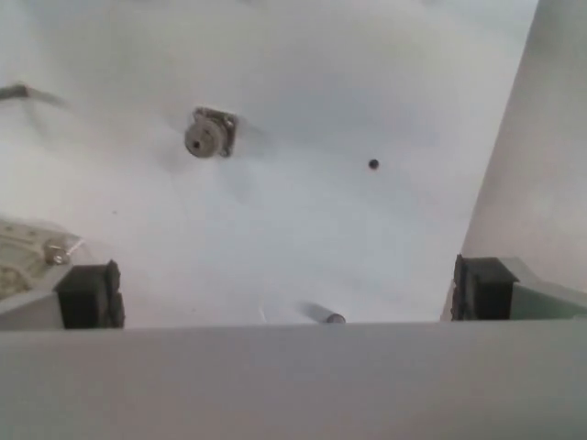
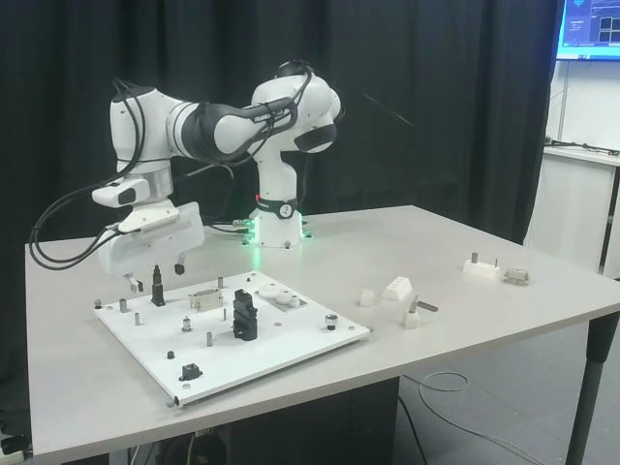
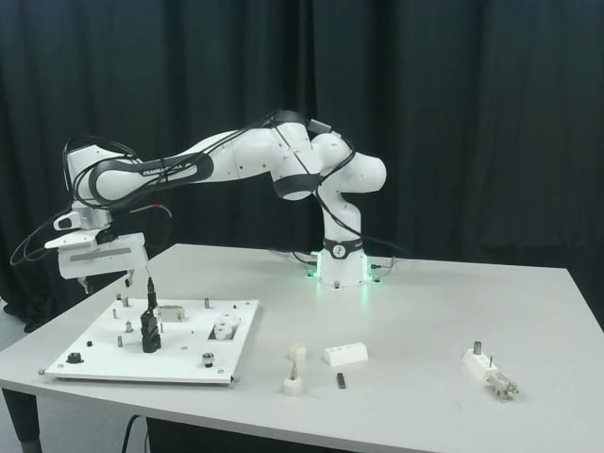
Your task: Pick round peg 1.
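Observation:
A small dark round peg stands on the white board, its lower part hidden by the hand's body in the wrist view. My gripper hangs open above it, and the peg lies about midway between the two black fingertips. In the first room view the gripper hovers over the far left part of the board, with the upright dark peg just under it. The second room view shows the gripper above the board's back left corner.
A metal connector fitting and a small black hole are on the board nearby. Several short pegs and a black block stand on the board. White parts lie on the grey table to the right.

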`<action>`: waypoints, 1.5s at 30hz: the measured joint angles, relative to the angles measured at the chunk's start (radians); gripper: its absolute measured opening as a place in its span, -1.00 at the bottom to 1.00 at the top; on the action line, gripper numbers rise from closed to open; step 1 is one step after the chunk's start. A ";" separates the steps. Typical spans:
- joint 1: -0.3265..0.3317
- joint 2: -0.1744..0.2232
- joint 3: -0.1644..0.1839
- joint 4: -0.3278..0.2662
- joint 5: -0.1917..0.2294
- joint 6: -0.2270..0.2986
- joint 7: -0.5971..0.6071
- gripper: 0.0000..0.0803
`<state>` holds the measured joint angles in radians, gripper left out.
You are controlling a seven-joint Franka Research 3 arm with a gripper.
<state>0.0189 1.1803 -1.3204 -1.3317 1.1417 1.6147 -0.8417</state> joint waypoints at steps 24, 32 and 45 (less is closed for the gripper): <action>0.018 -0.014 -0.007 0.118 -0.003 -0.211 0.150 0.99; 0.081 -0.048 -0.007 0.143 0.006 -0.313 0.256 0.99; 0.251 -0.083 -0.006 0.137 -0.003 -0.429 0.473 0.99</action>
<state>0.2696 1.0970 -1.3261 -1.1945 1.1385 1.1855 -0.3691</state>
